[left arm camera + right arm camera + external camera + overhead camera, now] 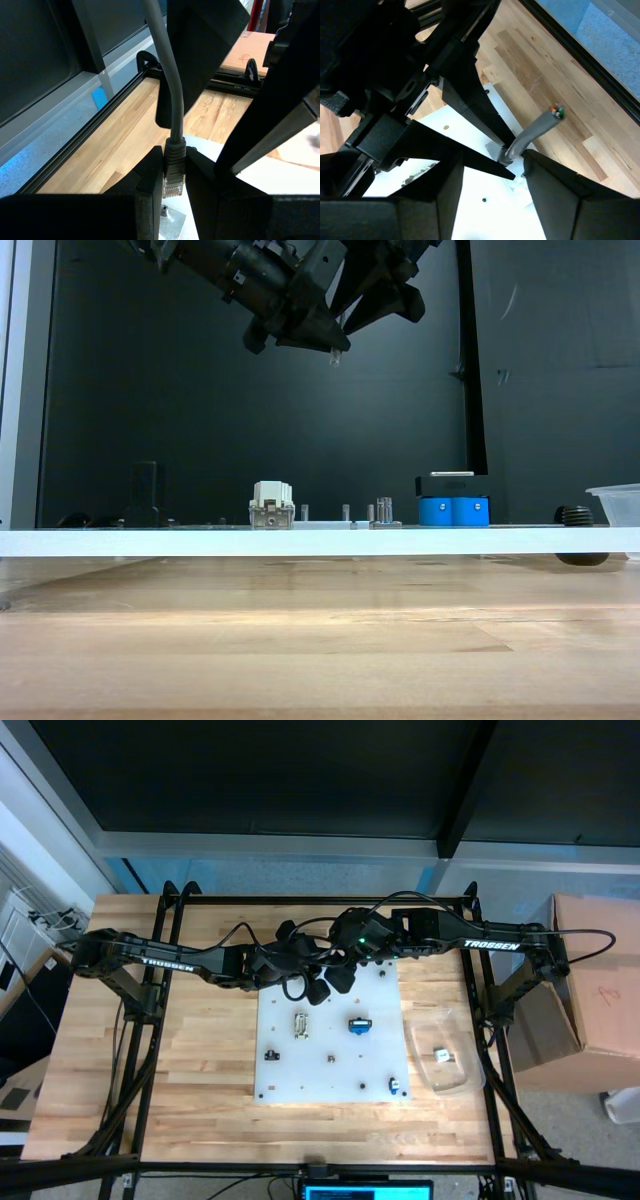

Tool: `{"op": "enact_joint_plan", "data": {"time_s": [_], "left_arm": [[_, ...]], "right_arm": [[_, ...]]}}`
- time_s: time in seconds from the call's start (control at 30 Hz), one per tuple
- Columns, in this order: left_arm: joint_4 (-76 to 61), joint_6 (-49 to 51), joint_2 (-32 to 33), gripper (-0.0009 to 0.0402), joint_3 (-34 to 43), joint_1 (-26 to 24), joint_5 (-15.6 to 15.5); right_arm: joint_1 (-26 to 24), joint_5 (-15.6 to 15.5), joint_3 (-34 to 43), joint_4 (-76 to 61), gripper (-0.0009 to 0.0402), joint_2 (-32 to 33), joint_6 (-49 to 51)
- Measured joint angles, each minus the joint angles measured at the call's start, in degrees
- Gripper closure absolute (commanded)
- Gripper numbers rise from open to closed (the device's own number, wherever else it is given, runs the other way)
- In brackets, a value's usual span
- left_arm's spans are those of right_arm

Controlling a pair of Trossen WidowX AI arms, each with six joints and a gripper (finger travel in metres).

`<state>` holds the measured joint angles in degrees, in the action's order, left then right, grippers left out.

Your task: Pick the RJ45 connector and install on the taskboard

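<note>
1. RJ45 connector (174,181) is pinched in the left gripper (173,159), plug tip poking just below its closed jaws, high above the taskboard (300,1070)
2. Right gripper (494,160) sits just beyond, jaws spread, holding nothing
3. The loose cable (535,129) could, I reckon, snag there and twist the plug

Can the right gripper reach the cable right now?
Probably yes: the left gripper holds the RJ45 connector high above the board, and its cable stands free close to the fingers of the open right gripper.
</note>
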<state>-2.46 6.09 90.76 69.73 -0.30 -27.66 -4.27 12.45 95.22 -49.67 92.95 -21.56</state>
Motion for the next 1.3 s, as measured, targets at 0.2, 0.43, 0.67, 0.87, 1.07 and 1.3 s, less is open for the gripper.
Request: {"op": "enact_joint_plan", "data": {"time_s": [0.2, 0.43, 0.67, 0.87, 1.07, 1.3], "left_arm": [[0.52, 0.0, 0.0, 0.0347, 0.0, -0.13, 0.17], [0.7, 0.0, 0.0, 0.0347, 0.0, -0.37, 0.42], [0.59, 0.02, 0.0, 0.0347, 0.0, -0.48, 0.28], [0.59, 0.02, 0.0, 0.0325, 0.0, -0.74, 0.33], [1.92, 0.04, 0.0, 0.0254, 0.11, -1.09, 0.44], [-0.98, 0.07, -0.63, 0.0207, 0.11, -1.07, 3.74]], "right_arm": [[-0.07, 1.4, -0.09, -0.59, 0.0317, 0.0, 0.68], [-0.11, 1.49, -0.15, -0.79, 0.0374, 0.02, 1.09], [-0.09, 1.51, -0.15, -0.83, 0.0392, 0.02, 1.33], [-0.07, 1.44, -0.15, -1.66, 0.0393, 0.02, 1.33], [-0.13, 1.77, -0.28, -3.37, 0.0393, 0.15, 1.38], [0.24, 1.49, -0.28, -4.85, 0.0393, 0.13, 3.58]]}}
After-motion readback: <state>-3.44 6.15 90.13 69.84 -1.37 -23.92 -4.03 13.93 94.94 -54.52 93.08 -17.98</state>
